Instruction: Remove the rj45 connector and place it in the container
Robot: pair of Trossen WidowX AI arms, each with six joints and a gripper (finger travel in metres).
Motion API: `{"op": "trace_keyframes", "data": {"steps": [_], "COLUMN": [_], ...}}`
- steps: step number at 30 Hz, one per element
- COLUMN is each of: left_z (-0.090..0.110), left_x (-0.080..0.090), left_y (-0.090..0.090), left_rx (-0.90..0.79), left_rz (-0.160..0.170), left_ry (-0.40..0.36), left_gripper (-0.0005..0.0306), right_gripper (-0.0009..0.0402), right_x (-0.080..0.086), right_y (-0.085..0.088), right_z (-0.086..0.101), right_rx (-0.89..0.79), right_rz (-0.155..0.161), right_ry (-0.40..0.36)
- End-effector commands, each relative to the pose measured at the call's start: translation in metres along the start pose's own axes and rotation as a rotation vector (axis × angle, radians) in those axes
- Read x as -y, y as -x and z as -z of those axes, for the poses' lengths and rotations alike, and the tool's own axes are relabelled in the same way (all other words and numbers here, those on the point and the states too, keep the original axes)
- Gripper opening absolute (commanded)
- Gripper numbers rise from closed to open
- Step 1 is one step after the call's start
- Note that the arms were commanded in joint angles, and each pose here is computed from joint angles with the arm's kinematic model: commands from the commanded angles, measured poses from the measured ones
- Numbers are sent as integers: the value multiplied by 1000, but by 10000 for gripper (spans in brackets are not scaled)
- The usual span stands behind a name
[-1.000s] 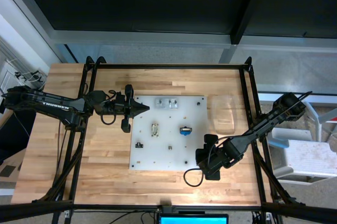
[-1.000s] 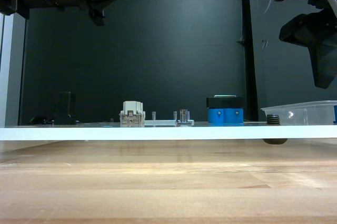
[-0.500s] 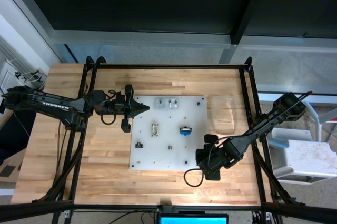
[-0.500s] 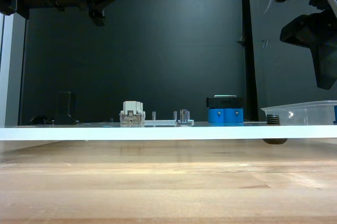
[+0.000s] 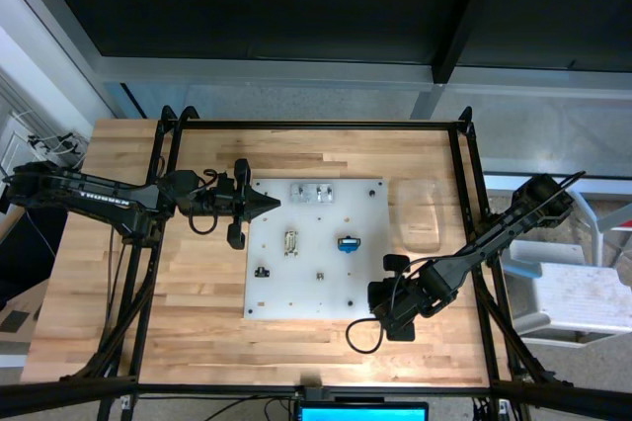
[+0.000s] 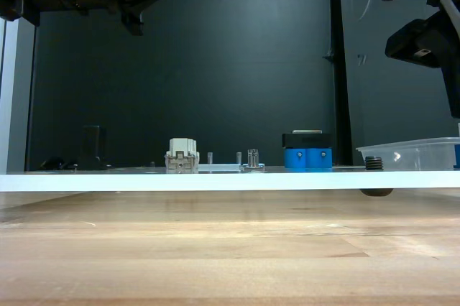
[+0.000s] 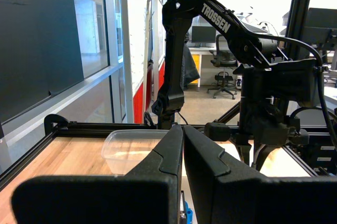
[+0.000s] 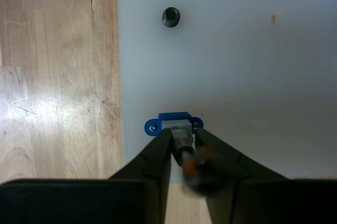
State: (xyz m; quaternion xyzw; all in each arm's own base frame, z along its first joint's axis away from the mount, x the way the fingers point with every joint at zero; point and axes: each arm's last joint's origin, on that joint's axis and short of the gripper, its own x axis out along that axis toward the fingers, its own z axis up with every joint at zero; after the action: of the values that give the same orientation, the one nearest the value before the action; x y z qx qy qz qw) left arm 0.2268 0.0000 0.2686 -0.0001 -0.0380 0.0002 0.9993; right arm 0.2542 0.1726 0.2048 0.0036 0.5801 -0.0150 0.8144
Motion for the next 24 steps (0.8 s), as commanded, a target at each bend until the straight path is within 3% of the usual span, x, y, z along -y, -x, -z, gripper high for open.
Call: {"op": "trace_keyframes", "data": {"steps": [1,3,14,24], "left_z": [0,0,0,0], "left_x": [0,0,0,0], "left_y": [0,0,0,0], "left_rx": [0,0,0,0], "left_rz": [0,0,0,0], "left_ry": [0,0,0,0], "left_gripper": [1,1,1,1], "right_gripper": [18,-2,0,0], "right_x": [0,0,-1,-2], "right_y": [0,0,0,1], "right_z": [0,-1,-1,-1], "right_rx": [8,9,13,2], "right_rz": [8,7,2,-23], "right_ry": [-2,-3,-6,-4]}}
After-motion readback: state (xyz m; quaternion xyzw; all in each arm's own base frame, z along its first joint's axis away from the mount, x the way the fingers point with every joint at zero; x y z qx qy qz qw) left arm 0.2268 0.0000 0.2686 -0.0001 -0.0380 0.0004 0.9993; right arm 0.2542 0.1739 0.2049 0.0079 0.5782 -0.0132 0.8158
